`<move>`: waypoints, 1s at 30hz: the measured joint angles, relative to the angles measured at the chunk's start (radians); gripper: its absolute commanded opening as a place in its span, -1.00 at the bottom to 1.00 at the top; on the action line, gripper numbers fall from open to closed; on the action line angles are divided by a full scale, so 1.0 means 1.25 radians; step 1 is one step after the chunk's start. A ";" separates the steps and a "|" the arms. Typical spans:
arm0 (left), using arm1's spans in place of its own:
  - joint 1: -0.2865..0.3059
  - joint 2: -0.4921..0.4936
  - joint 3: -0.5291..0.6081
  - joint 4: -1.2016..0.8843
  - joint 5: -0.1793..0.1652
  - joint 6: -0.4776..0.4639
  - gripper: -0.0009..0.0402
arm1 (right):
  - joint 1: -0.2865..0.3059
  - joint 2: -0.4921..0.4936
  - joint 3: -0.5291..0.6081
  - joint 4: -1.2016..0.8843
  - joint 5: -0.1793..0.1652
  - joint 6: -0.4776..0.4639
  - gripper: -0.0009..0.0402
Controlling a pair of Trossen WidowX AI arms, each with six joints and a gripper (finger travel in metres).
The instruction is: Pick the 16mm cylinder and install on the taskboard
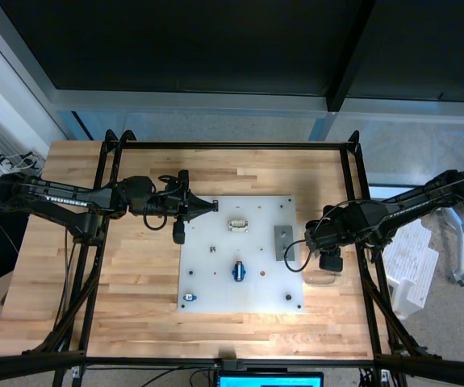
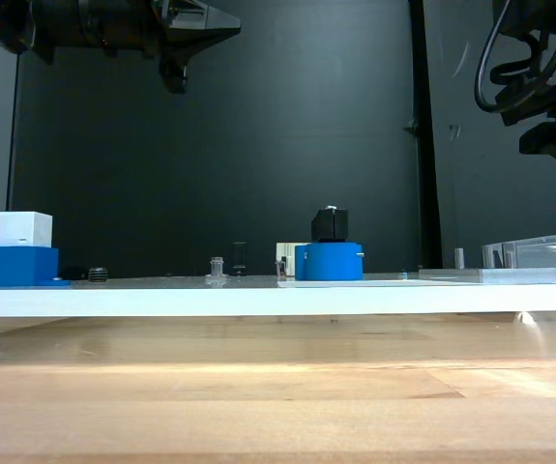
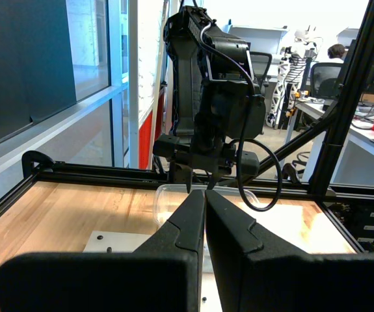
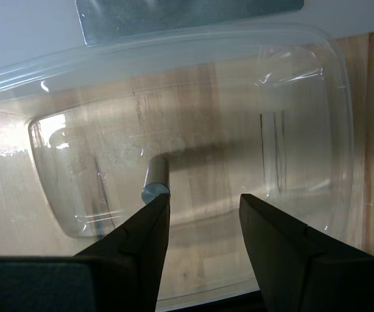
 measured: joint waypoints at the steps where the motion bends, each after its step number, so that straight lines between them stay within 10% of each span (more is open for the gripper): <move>1: 0.000 0.000 0.000 0.000 0.000 0.000 -0.96 | 0.000 0.000 -0.001 0.001 0.000 0.000 -0.17; 30: 0.000 0.000 0.000 0.000 0.000 0.000 -0.96 | 0.002 0.000 -0.063 0.055 0.021 0.009 -0.09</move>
